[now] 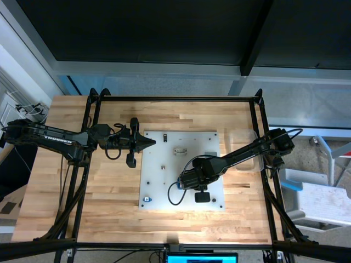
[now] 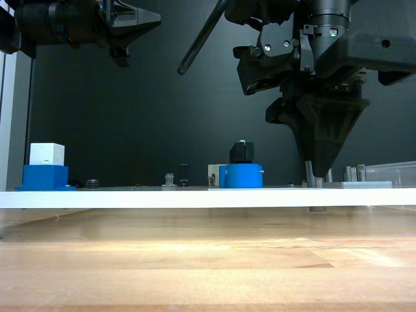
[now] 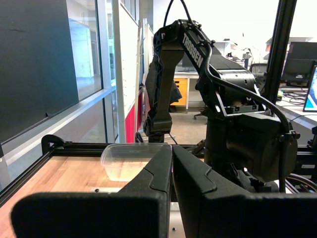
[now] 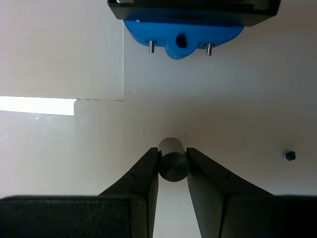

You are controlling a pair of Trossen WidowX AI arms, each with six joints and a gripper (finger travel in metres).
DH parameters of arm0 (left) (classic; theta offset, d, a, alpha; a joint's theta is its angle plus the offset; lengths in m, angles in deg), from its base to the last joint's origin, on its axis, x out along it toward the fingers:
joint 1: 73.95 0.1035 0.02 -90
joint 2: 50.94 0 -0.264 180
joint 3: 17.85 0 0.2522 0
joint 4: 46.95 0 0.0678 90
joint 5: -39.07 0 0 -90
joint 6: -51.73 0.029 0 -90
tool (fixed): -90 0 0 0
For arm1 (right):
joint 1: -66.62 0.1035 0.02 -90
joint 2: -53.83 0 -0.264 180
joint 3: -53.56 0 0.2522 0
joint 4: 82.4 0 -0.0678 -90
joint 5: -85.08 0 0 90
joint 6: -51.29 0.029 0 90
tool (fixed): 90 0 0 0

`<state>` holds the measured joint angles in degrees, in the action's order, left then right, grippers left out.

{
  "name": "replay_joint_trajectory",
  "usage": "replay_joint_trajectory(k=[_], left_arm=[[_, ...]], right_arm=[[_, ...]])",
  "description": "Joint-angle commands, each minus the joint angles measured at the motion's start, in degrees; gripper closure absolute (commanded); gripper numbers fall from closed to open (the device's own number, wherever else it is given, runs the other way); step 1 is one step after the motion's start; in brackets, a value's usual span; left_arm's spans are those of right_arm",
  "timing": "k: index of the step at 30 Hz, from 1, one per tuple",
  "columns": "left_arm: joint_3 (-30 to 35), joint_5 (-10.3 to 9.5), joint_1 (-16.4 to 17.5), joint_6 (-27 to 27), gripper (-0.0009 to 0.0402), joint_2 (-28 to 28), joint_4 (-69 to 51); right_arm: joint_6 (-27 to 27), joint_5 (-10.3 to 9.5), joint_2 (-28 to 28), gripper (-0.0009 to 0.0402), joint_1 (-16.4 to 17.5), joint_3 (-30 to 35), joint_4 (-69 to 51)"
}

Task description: Pick the 16mm cylinder and place it in the container

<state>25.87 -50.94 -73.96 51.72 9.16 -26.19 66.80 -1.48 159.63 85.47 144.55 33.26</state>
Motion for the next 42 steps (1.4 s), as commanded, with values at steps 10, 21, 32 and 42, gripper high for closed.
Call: replay_joint_trajectory(k=[10,21,32,42], left_arm=[[0.00,0.00,0.02,0.00,0.0393,0.00,0.02],[0.00,0.00,0.00,0.00,0.0393,0.00,0.00],[0.00,0.00,0.00,0.00,0.0393,0.00,0.00],[0.00,0.00,0.02,0.00,0.0393,0.00,0.02]], right_arm=[[0.00,0.02,-3.19,0.0357,0.04,0.09,-2.49],[0.04,0.02,-7.06,0.0358,-0.09,0.09,-5.22],[0.44,0.09,-12.09,0.0359,-1.42,0.07,-10.03],[0.70,2.89,-18.67,0.0359,-5.70,-0.28,-16.94]])
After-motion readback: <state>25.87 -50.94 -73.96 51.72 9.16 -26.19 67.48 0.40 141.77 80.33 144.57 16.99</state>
